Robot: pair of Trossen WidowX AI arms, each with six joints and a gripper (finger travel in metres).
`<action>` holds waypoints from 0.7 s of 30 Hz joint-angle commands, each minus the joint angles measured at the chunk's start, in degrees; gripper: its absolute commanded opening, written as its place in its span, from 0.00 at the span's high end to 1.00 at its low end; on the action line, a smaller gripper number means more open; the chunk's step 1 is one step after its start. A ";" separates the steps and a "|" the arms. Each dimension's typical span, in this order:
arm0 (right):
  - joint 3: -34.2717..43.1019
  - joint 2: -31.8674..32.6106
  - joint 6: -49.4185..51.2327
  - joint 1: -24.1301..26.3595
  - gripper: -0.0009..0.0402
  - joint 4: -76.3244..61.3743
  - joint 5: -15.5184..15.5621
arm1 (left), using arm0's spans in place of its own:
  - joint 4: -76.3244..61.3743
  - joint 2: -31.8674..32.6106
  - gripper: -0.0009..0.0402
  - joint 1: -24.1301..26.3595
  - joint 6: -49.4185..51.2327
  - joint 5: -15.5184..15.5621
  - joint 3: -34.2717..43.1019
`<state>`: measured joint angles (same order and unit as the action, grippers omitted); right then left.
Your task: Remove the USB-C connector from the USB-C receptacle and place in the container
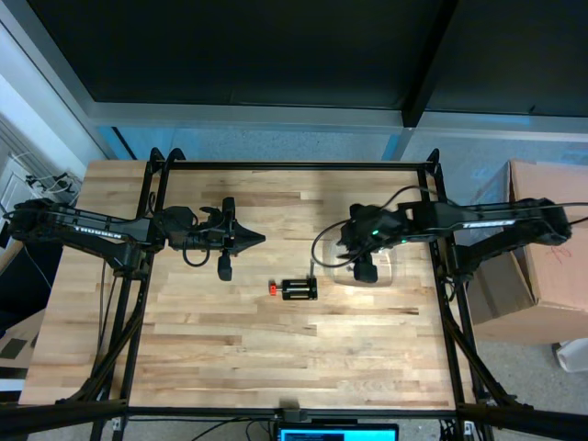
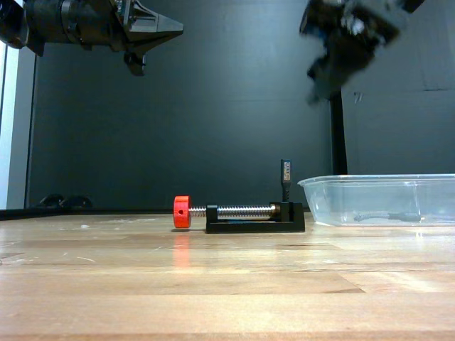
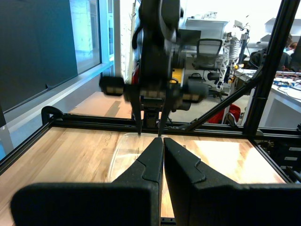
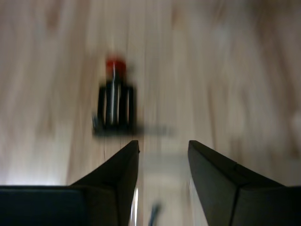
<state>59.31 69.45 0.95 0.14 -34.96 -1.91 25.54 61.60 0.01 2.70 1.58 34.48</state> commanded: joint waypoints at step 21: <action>-28.63 -18.49 -4.83 0.15 0.98 54.51 -1.11 | 0.02 0.00 0.98 0.00 0.00 -0.02 0.02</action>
<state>31.09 50.94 -3.81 0.30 19.35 -3.03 25.54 61.58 0.01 2.72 1.58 34.48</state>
